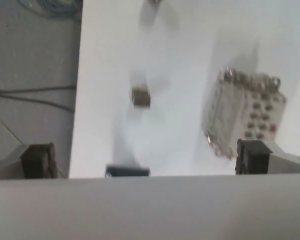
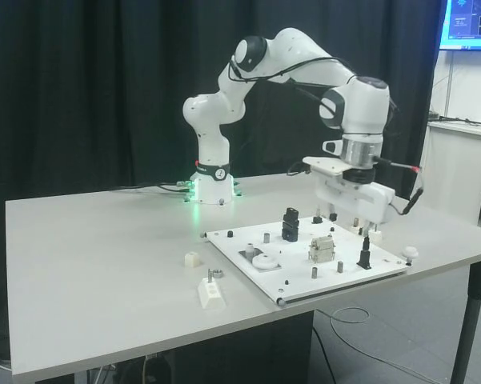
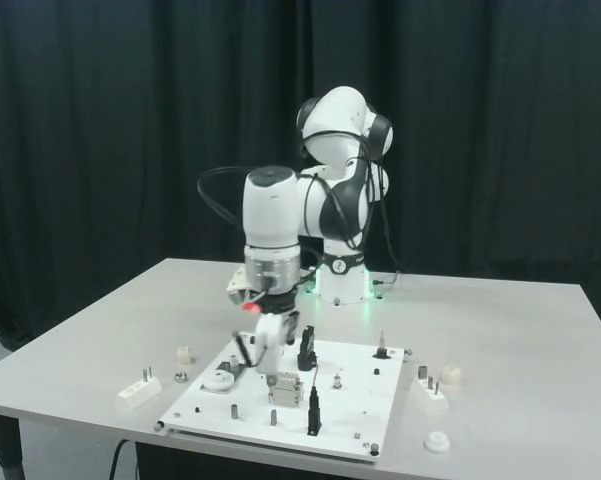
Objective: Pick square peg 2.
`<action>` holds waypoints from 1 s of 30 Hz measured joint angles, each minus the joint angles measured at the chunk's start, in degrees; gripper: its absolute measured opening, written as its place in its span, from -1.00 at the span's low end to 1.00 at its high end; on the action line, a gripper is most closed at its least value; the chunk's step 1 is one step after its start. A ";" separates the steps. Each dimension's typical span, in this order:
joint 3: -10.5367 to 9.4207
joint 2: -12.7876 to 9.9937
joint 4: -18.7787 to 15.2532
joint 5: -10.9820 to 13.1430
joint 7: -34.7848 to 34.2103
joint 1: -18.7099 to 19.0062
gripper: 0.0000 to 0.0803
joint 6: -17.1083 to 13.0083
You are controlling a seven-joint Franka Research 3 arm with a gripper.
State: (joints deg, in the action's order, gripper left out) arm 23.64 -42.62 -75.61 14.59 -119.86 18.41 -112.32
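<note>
Room views, L to R across the grey table (image 2: pixel 88 248). Two small white blocks (image 2: pixel 210 293) lie loose on the bare top, just beside the near-left corner of the white task board (image 2: pixel 248 240). On the board: a white disc (image 2: pixel 265 262), short grey pegs (image 2: pixel 266 238), a black connector (image 2: pixel 290 224), a grey multi-pin connector block (image 2: pixel 322 250), a black upright plug (image 2: pixel 365 258). A white round cap (image 2: pixel 410 252) sits off the board's right end. The Franka arm (image 2: pixel 288 56) reaches from its base with green lights (image 2: pixel 210 192) over the board's back-right part.

Gripper (image 1: pixel 145 162): wrist view shows both black fingertips (image 1: pixel 37 160) set wide apart, nothing betw. them; empty.

Square peg 2: prob. the small square-topped grey peg (image 1: pixel 141 96) standing on the board, wrist view, near the connector block but apart from it; which peg is "2" can't be confirmed.

Step (judged): approach phase, gripper hovering above the board, pick not yet begun. Next move calls for centring the fingers over the peg, squaring them to its flat faces, descending w/o clipping the connector block, then closing.
</note>
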 joint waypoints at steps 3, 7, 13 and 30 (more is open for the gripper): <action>-0.01 0.49 0.34 0.00 2.62 0.98 0.99 1.23; -0.01 0.97 0.87 0.00 3.88 2.45 0.99 2.67; -0.01 1.67 1.33 -0.20 5.27 5.03 0.99 3.97; 0.03 1.95 3.66 -2.55 14.39 11.67 0.99 6.70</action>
State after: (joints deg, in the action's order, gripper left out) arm 23.68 -40.67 -71.96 12.04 -105.48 30.08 -105.62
